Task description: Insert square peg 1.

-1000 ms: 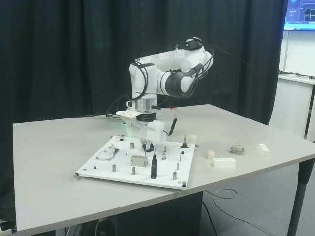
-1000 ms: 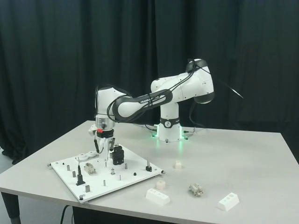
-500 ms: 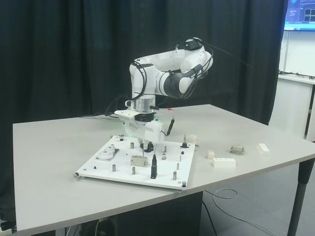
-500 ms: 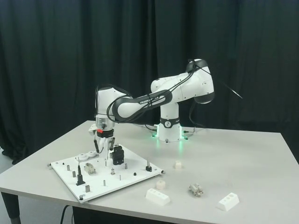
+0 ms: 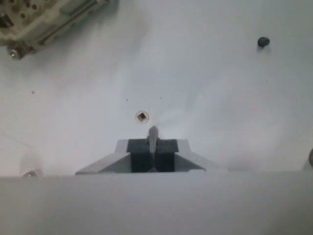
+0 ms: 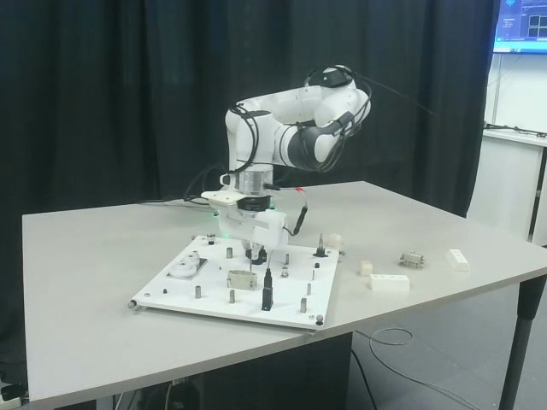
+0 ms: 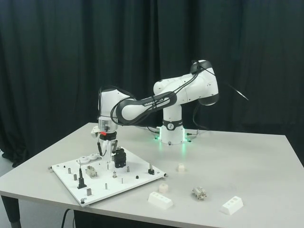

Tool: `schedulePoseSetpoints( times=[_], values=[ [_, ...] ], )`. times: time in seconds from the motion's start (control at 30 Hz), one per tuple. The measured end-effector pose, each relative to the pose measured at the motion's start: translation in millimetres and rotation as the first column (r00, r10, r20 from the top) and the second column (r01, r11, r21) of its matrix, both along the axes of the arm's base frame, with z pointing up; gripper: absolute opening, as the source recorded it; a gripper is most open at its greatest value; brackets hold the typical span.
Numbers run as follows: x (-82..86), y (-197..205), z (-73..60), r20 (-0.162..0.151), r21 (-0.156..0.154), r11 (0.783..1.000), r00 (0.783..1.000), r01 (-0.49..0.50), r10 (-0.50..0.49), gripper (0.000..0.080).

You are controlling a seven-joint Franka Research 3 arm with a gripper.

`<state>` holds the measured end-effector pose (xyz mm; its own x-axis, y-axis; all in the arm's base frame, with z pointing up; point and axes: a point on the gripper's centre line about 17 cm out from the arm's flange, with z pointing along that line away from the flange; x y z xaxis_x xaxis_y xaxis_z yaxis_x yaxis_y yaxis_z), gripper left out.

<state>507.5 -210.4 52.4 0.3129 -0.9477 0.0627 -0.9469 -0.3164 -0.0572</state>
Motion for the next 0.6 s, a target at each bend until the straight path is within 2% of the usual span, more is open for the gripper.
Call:
schedulePoseSetpoints(
  times=[0.6],
  values=[
    [3.7, -4.2, 1.4, 0.008, -0.029, 1.000, 1.000, -0.006, 0.006, 0.0022]
  ],
)
